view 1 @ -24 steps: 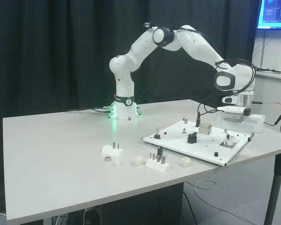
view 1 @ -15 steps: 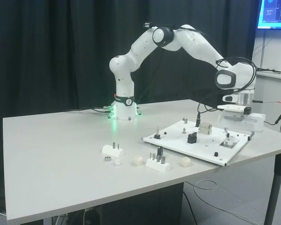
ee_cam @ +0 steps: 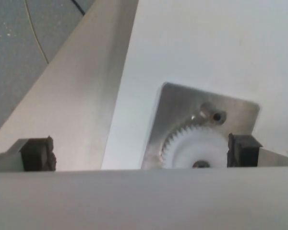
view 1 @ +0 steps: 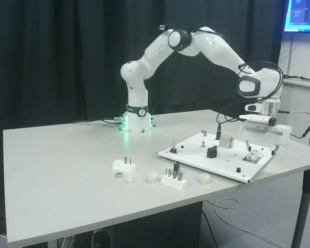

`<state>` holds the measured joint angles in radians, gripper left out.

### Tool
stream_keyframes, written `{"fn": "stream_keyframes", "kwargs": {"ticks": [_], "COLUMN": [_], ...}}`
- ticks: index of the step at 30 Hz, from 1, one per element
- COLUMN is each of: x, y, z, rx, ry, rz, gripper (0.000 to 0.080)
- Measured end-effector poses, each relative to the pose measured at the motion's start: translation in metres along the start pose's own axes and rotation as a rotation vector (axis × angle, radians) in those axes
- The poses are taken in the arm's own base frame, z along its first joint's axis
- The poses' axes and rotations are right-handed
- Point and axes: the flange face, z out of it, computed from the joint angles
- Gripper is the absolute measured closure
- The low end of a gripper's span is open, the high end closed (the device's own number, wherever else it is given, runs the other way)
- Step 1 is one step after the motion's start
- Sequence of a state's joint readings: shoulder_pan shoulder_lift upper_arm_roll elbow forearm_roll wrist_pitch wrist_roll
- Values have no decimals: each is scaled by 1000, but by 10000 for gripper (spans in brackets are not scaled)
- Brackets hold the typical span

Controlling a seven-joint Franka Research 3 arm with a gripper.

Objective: Pick small gear.

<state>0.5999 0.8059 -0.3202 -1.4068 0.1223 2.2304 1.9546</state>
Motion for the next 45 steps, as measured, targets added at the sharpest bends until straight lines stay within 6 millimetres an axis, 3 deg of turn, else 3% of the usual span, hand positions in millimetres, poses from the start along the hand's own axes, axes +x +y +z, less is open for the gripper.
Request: {"fn": "stream_keyframes", "kwargs": {"ticks": [37,45], "x": [49,71], "y": [-26,-31], "z": [-15,-22], "rx": [-20,-68], "ry": [61,119], "rz": [-211,-249], "gripper": [3,3]}}
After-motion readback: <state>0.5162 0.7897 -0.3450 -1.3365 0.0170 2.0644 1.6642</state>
